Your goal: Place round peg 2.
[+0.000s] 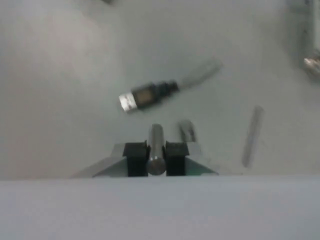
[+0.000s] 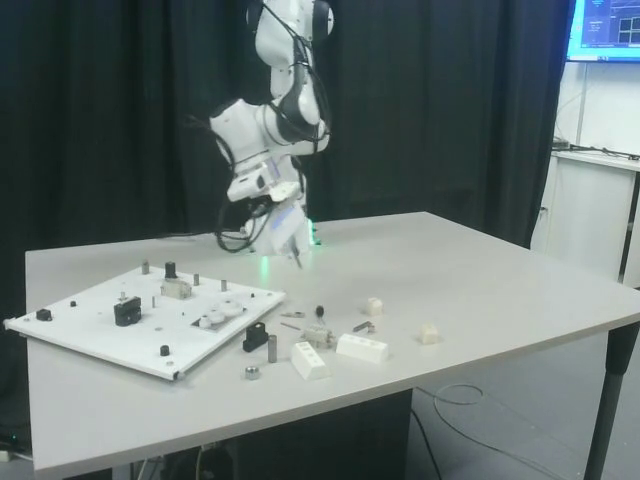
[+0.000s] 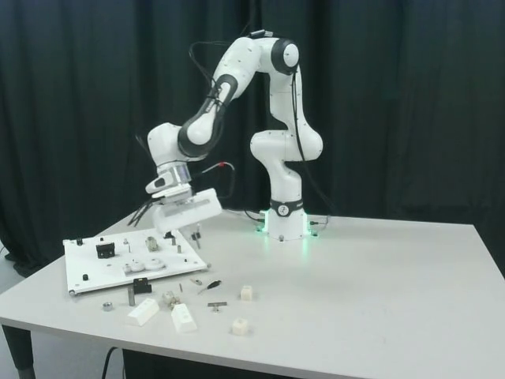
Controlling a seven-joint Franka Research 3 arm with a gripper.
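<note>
Above the grey table [image 2: 470,280], the gripper [image 1: 156,159] pinched round peg 2 [image 1: 156,147] mid-shaft between black fingers [image 1: 135,157]; judged stiff, light, smooth, likely slippery.

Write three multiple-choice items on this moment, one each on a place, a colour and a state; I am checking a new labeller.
1. Where is the white board?
A. On the grey table
B. On the floor
C. Held by the arm

2. What colour is the curtain behind the arm?
A. White
B. Black
C. Green

3. What is the end effector doing?
A. Hanging open and empty
B. Gripping a metal peg above the table
C. Resting on the board

Answers:
1 A: the board lies flat on the table.
2 B: both room views show a black curtain.
3 B: the wrist view shows the peg between both fingers, in the air.
</note>
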